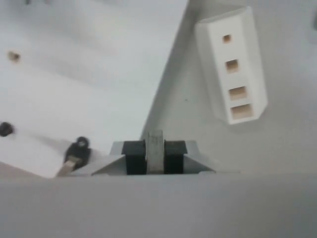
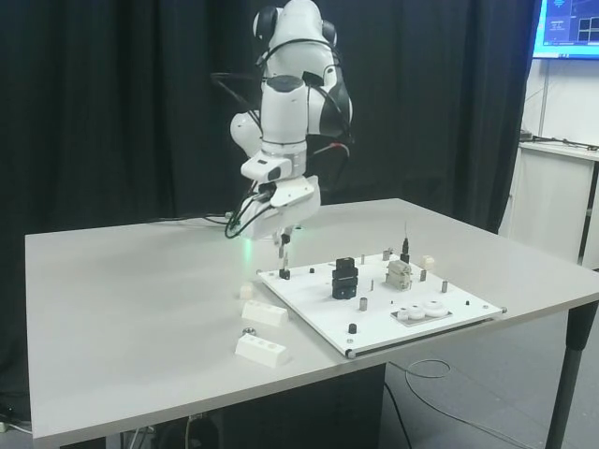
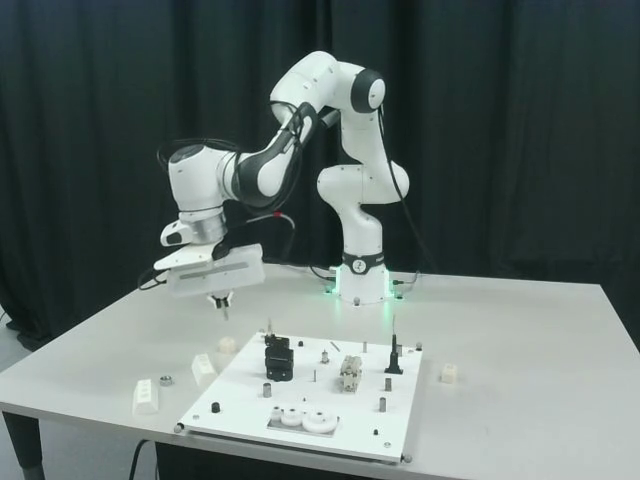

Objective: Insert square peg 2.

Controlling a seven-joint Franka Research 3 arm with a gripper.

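gripper [image 1: 155,151] clamping grey peg [image 1: 155,145], above white socket block [image 1: 233,67], no readable writing

One white robot arm [image 3: 340,180] with one gripper [image 3: 220,302], one grey table [image 3: 520,330], one white board [image 3: 310,395] carrying small fixtures. White blocks off the board: two long ones with holes [image 2: 261,349] [image 2: 264,313], the wrist view showing four square holes in one [image 1: 234,69]; three small cubes [image 3: 449,374] [image 3: 228,345] [image 2: 246,292]. On the board, one row of three white round gears [image 3: 300,418].
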